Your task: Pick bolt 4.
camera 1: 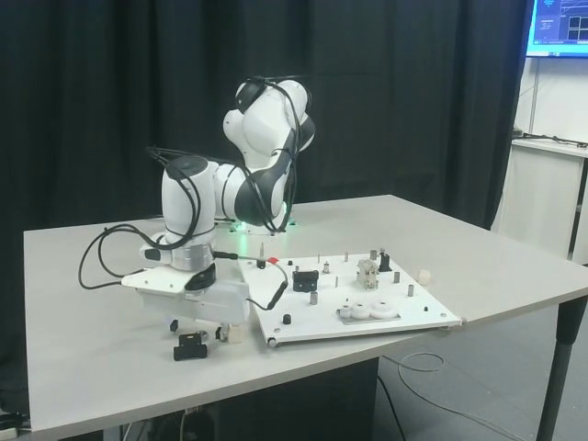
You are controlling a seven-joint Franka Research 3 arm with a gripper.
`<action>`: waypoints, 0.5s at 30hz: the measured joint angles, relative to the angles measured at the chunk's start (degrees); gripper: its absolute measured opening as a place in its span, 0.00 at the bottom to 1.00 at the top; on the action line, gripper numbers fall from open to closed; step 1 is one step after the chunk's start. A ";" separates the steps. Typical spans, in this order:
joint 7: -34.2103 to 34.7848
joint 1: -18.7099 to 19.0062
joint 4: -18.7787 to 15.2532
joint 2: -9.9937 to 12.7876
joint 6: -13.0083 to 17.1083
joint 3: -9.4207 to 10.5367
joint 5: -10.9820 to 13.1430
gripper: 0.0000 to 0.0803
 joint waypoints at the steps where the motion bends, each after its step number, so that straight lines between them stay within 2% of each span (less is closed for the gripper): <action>1: 0.00 -0.02 -0.07 0.00 -0.01 0.09 -0.03 1.00; 15: -1.08 -0.48 -0.76 -0.02 0.03 1.30 -1.67 1.00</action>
